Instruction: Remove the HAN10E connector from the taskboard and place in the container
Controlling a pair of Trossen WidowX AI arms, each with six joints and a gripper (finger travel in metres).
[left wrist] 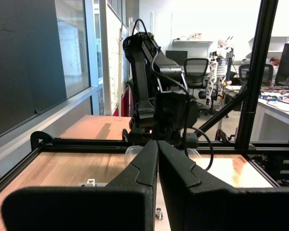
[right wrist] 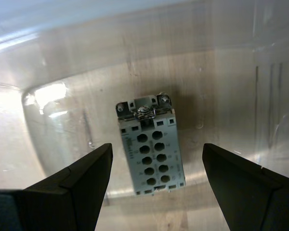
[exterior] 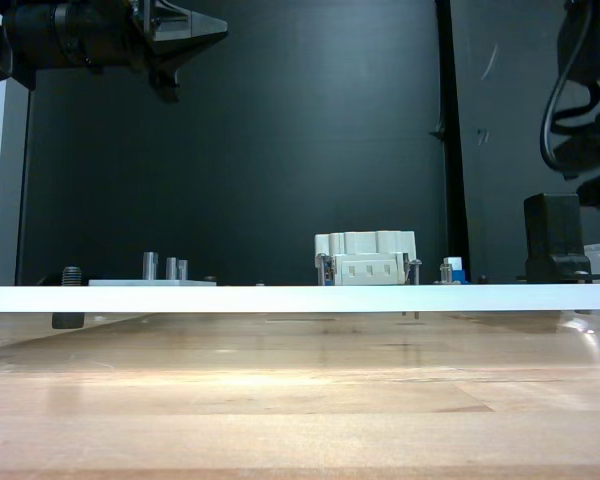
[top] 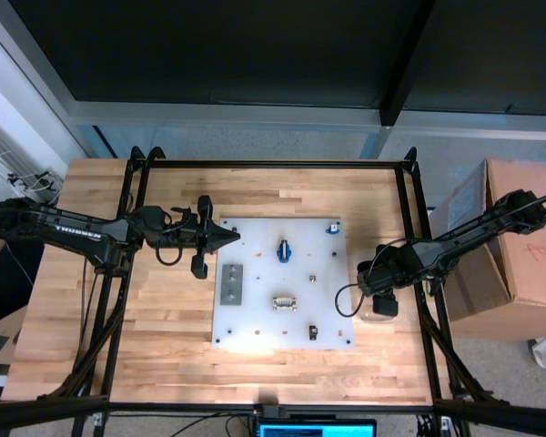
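- HAN10E connector (right wrist: 151,154): lies flat and free on the floor of the clear container (right wrist: 62,120), pin holes facing the camera, touching neither finger.
- right gripper (top: 383,306): middle right of the high view, over the container just off the right edge of the taskboard (top: 255,323). Jaws are spread wide either side of the connector and grip nothing. This reads as a release, so the placing step looks done.
- left gripper (top: 233,236): centre left of the high view, at the board's upper left edge. In the low view it is at upper left, well above the board. Jaws are pressed together and empty, likely parked out of the way.
- beige block (exterior: 365,258): upright on the board, centre of the low view, probably the mating base left in its seat.
- Judgement: only lifting the right arm clear seems left.
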